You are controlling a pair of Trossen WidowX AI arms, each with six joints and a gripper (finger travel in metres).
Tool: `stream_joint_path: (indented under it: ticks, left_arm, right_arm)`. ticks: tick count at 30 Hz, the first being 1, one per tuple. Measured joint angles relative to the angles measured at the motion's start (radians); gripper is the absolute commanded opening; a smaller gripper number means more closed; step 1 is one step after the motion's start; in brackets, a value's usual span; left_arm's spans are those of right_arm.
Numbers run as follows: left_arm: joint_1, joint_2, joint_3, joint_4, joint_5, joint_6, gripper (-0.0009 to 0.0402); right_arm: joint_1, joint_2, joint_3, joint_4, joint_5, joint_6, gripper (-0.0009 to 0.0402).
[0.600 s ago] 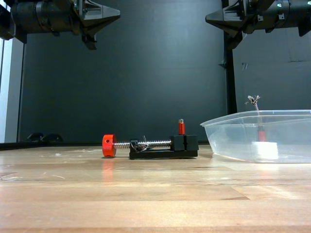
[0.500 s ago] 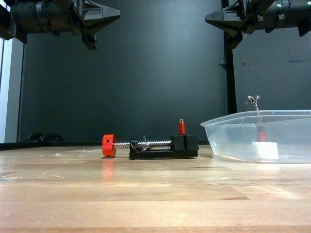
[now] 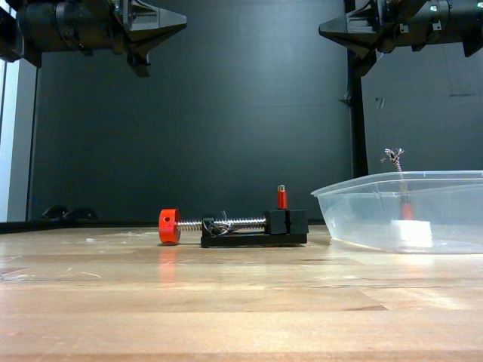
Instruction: Pick the RCA connector and install on taskboard
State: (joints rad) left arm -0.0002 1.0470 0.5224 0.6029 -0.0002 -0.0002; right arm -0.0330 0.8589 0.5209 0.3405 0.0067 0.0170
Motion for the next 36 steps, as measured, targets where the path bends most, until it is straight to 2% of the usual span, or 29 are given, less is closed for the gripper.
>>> stream_joint_path:
  ticks: [5,18,29,32,36]
  left_arm:
    - [0.000,0.000,0.000,0.000,0.000,0.000,0.0000]
    - [0.000,0.000,0.000,0.000,0.000,0.000,0.0000]
    - [0.000,0.000,0.000,0.000,0.000,0.000,0.0000]
    - [0.000,0.000,0.000,0.000,0.000,0.000,0.0000]
    - [0.000,0.000,0.000,0.000,0.000,0.000,0.0000]
  right_arm:
    - [0.000,0.000,0.005,-0.029,0.001,0.003,0.0000]
    - [0.025,0.000,0.209,-0.645,0.000,0.028,0.0000]
    - [0.081,0.000,0.266,-0.943,0.001,0.109,0.0000]
    - [0.111,0.000,0.281,-1.019,0.014,0.126,0.0000]
    - [0.174,0.003,0.298,-1.109,0.064,0.159,0.0000]
